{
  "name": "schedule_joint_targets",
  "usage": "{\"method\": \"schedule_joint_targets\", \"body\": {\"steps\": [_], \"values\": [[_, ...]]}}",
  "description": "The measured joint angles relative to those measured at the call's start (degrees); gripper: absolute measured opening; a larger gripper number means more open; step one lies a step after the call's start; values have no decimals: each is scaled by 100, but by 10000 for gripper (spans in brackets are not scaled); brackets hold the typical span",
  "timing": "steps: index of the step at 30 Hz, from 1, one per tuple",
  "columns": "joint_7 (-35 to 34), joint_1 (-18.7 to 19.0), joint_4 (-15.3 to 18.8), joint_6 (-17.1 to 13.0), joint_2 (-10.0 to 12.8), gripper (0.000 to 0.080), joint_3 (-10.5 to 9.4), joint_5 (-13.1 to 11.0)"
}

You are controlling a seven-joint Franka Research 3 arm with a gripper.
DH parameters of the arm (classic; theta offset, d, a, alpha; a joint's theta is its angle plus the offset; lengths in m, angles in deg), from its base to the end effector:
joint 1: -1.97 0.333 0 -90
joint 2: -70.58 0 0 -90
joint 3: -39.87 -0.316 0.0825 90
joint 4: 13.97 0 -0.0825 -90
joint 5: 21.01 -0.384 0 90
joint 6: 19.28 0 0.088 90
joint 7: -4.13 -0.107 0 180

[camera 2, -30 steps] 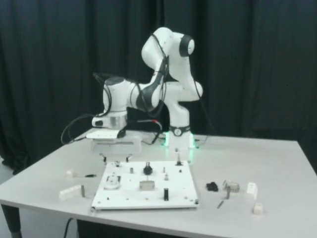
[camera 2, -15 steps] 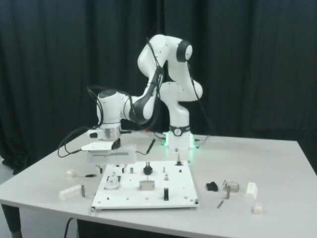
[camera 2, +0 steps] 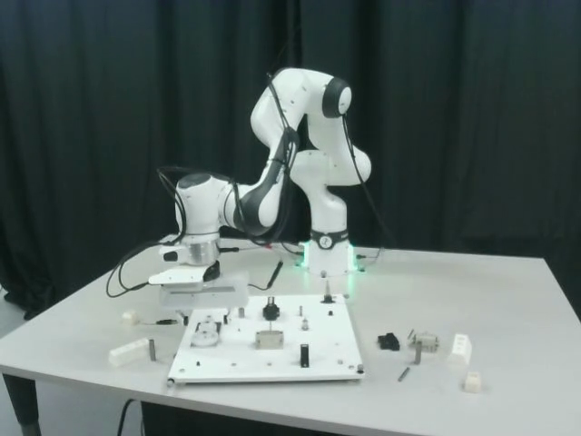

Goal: Remove large gear.

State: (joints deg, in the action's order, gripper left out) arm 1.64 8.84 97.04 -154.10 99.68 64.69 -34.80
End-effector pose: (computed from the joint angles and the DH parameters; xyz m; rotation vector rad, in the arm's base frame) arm 0.5921 -0.1770 0.2389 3.0150 -0.7473 -0.0587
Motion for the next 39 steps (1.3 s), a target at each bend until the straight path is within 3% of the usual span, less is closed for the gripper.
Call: {"method": "schedule_joint_targets", "body": {"steps": [39], "values": [[191, -66, -48, -310, 321, 800, -75, -273]]}}
